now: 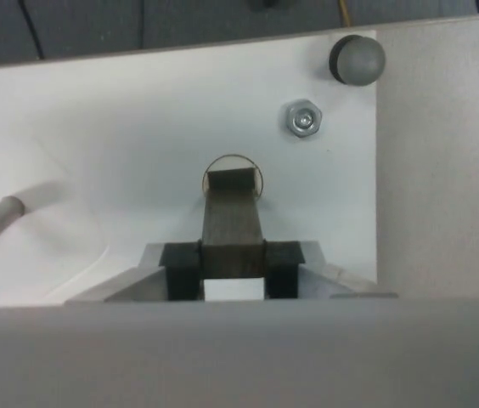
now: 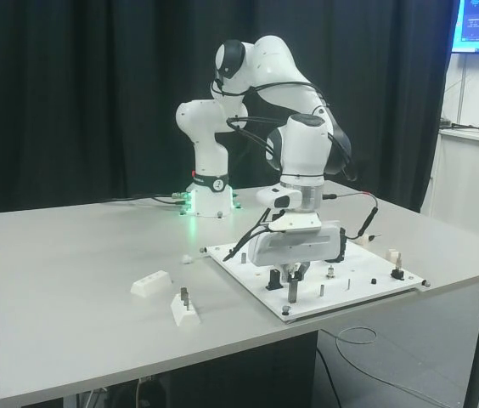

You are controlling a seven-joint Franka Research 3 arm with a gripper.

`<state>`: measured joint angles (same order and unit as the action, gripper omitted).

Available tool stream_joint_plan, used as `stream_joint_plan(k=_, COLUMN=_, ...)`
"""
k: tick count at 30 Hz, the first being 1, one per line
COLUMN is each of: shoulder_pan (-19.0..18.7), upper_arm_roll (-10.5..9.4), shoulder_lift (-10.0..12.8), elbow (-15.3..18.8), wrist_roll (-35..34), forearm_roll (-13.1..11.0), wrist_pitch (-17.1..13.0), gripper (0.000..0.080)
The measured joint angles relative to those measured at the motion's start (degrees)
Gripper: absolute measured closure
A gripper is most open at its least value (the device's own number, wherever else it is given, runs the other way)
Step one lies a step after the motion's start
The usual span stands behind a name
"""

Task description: Insert square peg 4.

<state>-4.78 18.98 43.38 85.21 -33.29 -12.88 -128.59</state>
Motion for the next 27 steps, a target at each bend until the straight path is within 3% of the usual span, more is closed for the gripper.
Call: stream_joint_plan(k=27, shoulder_pan=0.00, upper_arm_roll=-0.07, shoulder_lift=0.14, elbow=-0.01, wrist_roll=0.01, forearm_roll=0.01, wrist_pitch=-0.91, gripper=0.0654)
